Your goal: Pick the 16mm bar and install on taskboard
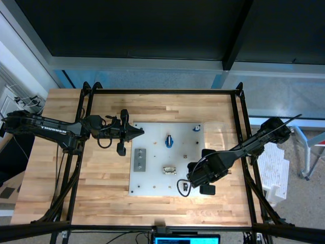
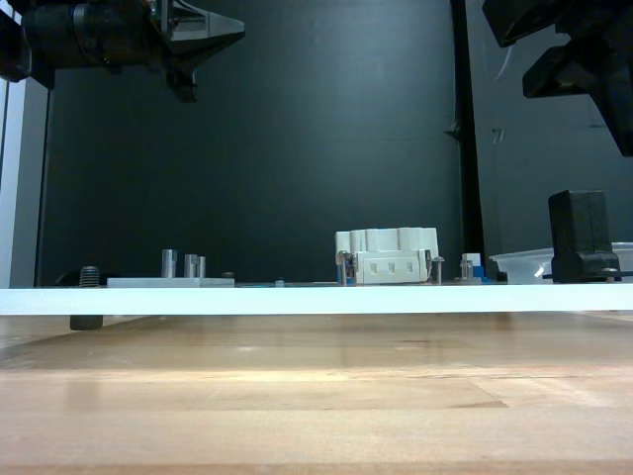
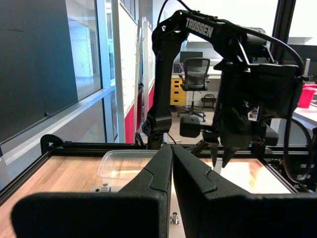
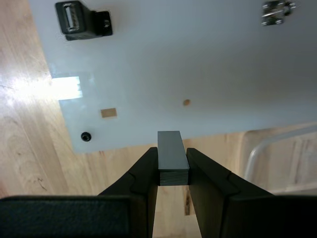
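Currently the right gripper (image 4: pixel 173 171) clamps the bar (image 4: pixel 171 146) between its fingers, up in the air over the taskboard (image 4: pixel 198 59) near its right edge, beside bare counter (image 4: pixel 29 124). The left gripper (image 1: pixel 136 132) hovers closed and empty above the taskboard's left edge.

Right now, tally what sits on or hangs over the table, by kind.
taskboard: 1
bar: 1
clear tray: 1
grippers: 2, left gripper above the taskboard's far left corner, jaws shut; right gripper above its near right part, jaws shut on the bar
total: 5
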Controlling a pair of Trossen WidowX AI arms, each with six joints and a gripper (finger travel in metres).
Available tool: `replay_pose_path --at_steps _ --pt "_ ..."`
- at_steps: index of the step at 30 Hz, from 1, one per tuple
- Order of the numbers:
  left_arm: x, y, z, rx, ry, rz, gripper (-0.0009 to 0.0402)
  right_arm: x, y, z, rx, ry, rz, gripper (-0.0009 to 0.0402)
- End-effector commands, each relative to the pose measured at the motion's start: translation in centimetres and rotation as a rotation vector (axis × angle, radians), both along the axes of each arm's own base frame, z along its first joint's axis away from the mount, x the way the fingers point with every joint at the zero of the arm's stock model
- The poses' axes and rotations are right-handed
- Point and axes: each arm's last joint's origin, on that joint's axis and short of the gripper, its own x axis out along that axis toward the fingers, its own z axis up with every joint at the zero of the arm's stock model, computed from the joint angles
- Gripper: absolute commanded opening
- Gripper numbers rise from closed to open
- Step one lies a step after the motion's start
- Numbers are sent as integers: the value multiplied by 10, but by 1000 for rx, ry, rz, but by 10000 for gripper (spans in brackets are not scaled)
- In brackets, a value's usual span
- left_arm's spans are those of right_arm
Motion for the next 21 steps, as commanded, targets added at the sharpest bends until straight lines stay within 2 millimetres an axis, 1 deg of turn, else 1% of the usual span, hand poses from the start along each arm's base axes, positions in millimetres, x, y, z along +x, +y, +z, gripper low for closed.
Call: replay_pose_path --at_steps 1,8,21 --pt "0 0 0 0 0 0 0 2 7 -4 8 -12 0 4" --pt "0 0 0 0 0 0 0 5 21 -15 36 -12 25 4" --pt "0 0 0 0 0 0 0 7 31 -26 32 -9 21 4"
